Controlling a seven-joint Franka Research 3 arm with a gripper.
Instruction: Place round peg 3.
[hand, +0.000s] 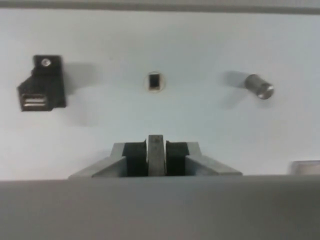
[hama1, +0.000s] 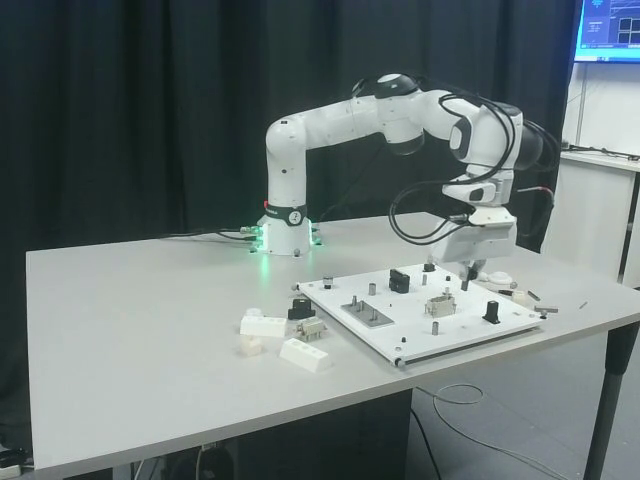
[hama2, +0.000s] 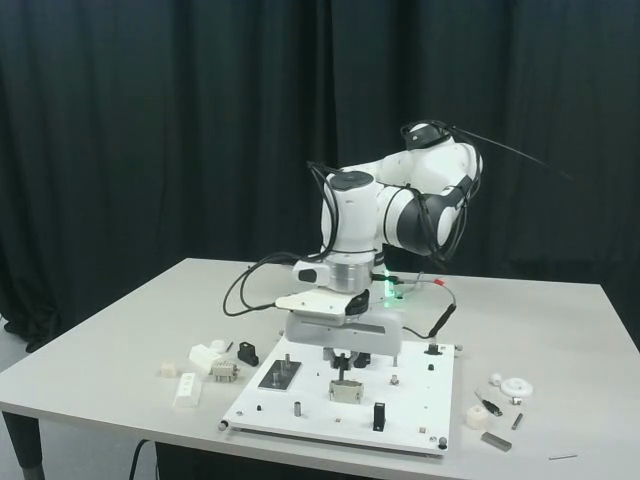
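**The robot holds a small peg over the white board**

The gripper (hand: 155, 159) is pinched tight on a thin grey peg (hand: 155, 152). The peg stands straight up and down between the two black pads (hand: 134, 159). It hangs in the air above the white board (hand: 200, 125) and does not touch it.

Right under the peg, a bit ahead of it, there is a small hole (hand: 154, 81) in the board. The hole has a dark middle. The peg is not in the hole.

On one side of the hole sits a black plug block (hand: 42, 84) with a slot in its face. On the other side stands a short grey metal post (hand: 259, 86). Both are well apart from the hole.

From the first room view, the white arm (hama1: 380, 110) bends over the far end of the board (hama1: 420, 330), and the gripper (hama1: 468, 275) points down. The board lies on the grey table (hama1: 130, 310). Some small white blocks (hama1: 275, 335) lie on the table just beside the board.

From the second room view, the gripper (hama2: 343, 362) hangs over the middle of the board (hama2: 410, 420). A few small parts (hama2: 495, 405) lie on the table (hama2: 560, 340) near the board's other side.
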